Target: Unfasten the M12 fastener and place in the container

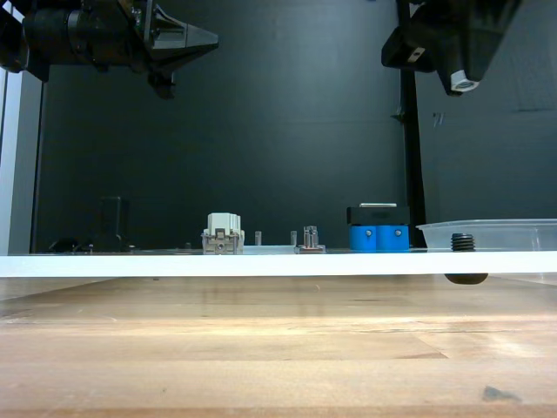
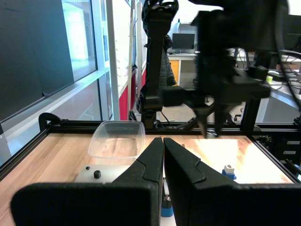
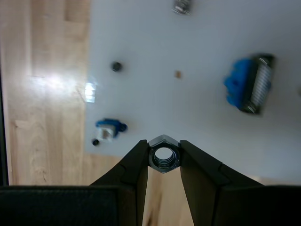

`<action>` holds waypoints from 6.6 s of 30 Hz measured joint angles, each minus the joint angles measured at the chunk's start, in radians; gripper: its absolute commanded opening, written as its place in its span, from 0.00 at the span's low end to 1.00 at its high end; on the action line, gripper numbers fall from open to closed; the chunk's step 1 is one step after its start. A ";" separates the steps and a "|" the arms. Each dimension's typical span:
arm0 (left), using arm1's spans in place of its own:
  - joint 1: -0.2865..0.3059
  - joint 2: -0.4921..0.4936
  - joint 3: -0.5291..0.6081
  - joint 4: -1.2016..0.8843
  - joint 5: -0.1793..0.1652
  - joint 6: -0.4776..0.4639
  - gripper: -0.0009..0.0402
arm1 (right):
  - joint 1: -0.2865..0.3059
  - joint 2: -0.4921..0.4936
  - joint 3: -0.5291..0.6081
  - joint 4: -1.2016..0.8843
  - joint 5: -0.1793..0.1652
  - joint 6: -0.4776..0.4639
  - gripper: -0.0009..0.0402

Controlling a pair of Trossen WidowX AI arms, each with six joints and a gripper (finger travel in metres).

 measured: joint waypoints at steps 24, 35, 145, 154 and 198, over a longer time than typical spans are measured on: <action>0.000 0.000 0.000 0.000 0.000 0.000 0.02 | -0.396 -0.227 -0.331 0.006 0.006 0.003 0.02; 0.000 0.000 0.000 0.000 0.000 0.000 0.02 | -0.522 -0.354 -0.501 0.050 0.006 0.086 0.02; 0.000 0.000 0.000 0.000 0.000 0.000 0.02 | -0.677 -0.440 -0.599 0.183 0.137 0.184 0.58; 0.000 0.000 0.000 0.000 0.000 0.000 0.02 | -0.677 -0.440 -0.599 0.184 0.137 0.184 0.58; 0.000 0.000 0.000 0.000 0.000 0.000 0.02 | -0.677 -0.440 -0.599 0.187 0.137 0.184 0.58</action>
